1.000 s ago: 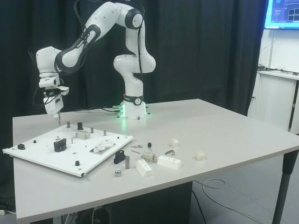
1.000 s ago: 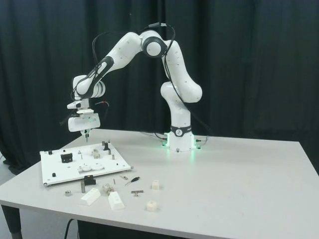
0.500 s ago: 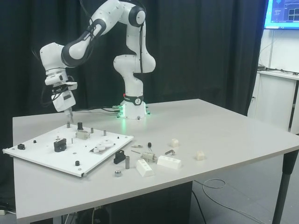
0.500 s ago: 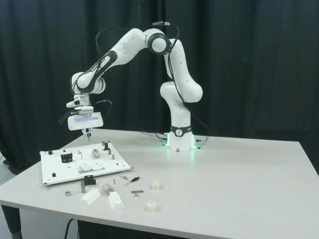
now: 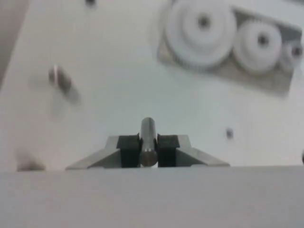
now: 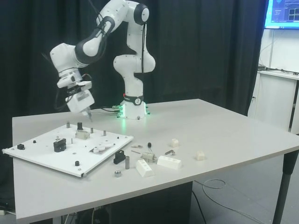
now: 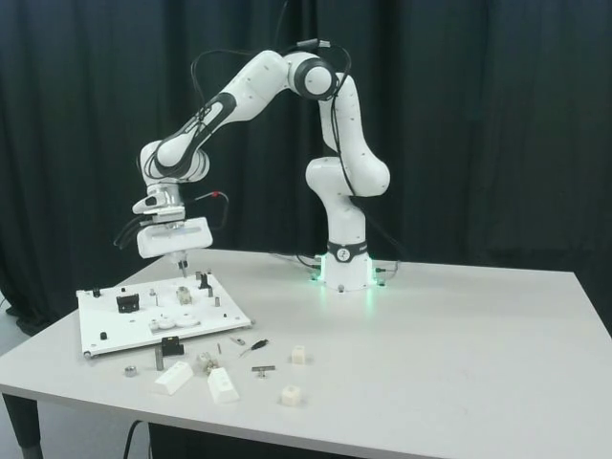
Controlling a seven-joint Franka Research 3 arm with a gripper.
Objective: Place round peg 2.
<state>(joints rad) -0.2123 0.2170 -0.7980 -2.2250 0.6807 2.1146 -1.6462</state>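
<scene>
The wrist view shows the round peg [image 5: 147,141] pinched between the two black fingertips [image 5: 128,150] of the gripper [image 5: 147,151], so the pincer is closed on it. The peg is a grey metal cylinder and it points down toward the white board [image 5: 118,95] under it, without touching it. On this board lie three white gears [image 5: 203,31] of different size in one row, with their teeth meeting, on a grey plate. A second metal peg [image 5: 63,83] stands in the board, apart from the gears.

In the first room view the gripper [image 6: 87,113] hangs in the air above the back part of the white board [image 6: 28,156], over the black knob [image 6: 79,125] and the small grey block [image 6: 83,134]. The white arm [image 6: 100,32] reaches from its base [image 6: 132,106], which glows green at the back edge of the grey table [image 6: 219,126], out over the board. The board lies near the left corner of the table. Beside its right edge, on the table, lie loose parts: a black block [image 6: 119,157], a nut [image 6: 117,173] and white blocks [image 6: 169,162].
</scene>
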